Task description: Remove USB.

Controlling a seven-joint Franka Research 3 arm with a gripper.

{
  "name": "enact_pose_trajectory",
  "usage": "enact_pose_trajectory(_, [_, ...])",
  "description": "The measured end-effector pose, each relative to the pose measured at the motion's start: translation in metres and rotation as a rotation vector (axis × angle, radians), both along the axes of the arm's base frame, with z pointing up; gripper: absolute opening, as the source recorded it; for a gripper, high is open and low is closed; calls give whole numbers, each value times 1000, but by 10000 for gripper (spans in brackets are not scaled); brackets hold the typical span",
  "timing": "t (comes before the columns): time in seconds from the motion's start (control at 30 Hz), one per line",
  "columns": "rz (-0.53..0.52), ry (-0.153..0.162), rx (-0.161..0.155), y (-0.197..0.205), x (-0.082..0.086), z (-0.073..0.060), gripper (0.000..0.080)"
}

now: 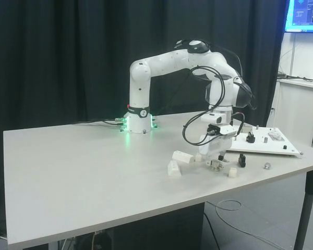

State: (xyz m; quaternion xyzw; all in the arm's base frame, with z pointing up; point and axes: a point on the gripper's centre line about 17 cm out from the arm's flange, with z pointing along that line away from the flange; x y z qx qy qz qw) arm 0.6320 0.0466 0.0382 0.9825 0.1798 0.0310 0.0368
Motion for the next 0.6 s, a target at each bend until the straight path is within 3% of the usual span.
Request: enact_pose_trajectory(0.6, [7, -3, -1, -6, 2, 6, 800])
